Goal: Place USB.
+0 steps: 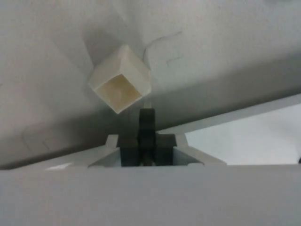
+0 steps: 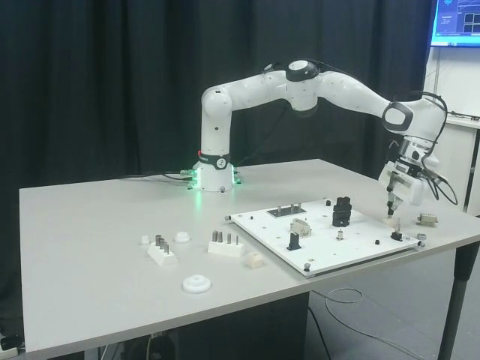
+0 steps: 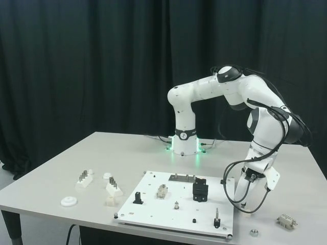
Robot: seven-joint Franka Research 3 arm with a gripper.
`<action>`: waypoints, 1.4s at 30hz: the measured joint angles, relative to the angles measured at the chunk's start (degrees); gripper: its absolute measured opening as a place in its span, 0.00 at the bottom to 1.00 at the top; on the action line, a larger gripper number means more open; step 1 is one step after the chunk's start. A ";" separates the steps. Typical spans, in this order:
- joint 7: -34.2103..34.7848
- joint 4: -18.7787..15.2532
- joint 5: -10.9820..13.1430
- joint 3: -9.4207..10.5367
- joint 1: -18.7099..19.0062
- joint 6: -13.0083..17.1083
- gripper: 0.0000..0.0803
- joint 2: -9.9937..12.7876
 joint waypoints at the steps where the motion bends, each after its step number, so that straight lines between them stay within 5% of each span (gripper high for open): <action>1: 0.00 -0.06 -0.08 0.10 0.06 0.04 0.08 0.00; 42: 0.15 -2.28 -1.56 1.20 2.31 2.30 0.08 0.00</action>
